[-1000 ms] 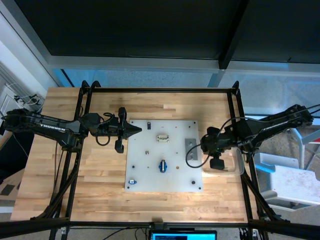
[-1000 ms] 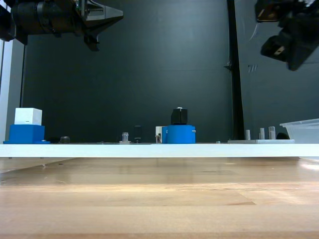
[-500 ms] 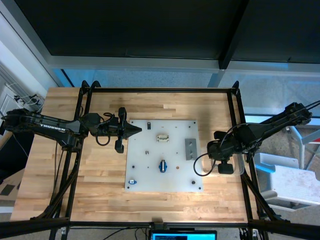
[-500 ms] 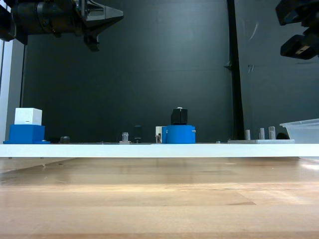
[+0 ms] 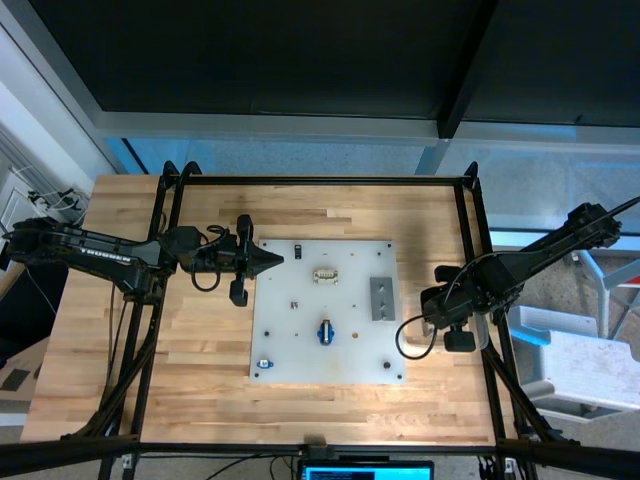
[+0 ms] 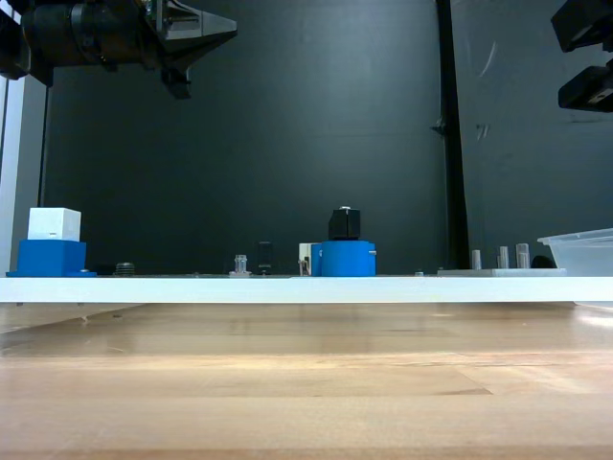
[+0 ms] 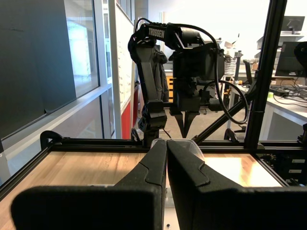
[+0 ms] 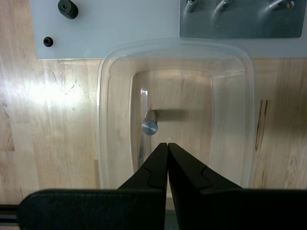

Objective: Pick the 16mm cylinder and place it in the taskboard

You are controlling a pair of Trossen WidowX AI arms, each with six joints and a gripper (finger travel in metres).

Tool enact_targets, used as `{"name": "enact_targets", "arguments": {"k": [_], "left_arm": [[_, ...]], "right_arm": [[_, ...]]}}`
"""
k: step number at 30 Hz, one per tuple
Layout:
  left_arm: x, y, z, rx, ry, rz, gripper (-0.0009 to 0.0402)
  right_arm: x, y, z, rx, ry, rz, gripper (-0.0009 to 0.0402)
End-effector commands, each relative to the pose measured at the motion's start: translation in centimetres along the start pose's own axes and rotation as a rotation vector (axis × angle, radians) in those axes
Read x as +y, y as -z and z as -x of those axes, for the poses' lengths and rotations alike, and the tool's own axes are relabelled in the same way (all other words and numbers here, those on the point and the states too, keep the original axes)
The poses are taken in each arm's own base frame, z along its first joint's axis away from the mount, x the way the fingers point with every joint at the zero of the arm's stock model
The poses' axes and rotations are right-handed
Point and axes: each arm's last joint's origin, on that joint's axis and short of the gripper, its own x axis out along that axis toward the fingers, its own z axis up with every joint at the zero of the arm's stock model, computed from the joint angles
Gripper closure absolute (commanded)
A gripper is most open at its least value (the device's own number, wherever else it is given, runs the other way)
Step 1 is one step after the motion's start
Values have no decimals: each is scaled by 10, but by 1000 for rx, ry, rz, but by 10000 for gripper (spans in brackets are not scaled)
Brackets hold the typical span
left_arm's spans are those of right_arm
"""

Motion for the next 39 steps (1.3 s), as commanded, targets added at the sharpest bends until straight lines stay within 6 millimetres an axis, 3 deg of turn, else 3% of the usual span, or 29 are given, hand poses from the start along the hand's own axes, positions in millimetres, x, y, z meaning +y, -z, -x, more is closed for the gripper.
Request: {"name": "enact_targets", "arguments": {"k": [1, 7, 22, 31, 39], "left_arm": [[0, 0, 0, 0, 0, 0, 393], [0, 0, 0, 0, 0, 0, 393], [0, 0, 0, 0, 0, 0, 393], [0, 0, 0, 0, 0, 0, 393], [0, 0, 0, 0, 0, 0, 393]], "right_arm": [[0, 0, -1, 3, 3, 4, 392], [2, 4, -5, 17, 7, -3, 361], [10, 9, -18, 20, 40, 16, 212], [14, 5, -25, 31, 56, 7, 172], [16, 5, -31, 33, 75, -4, 164]]}}
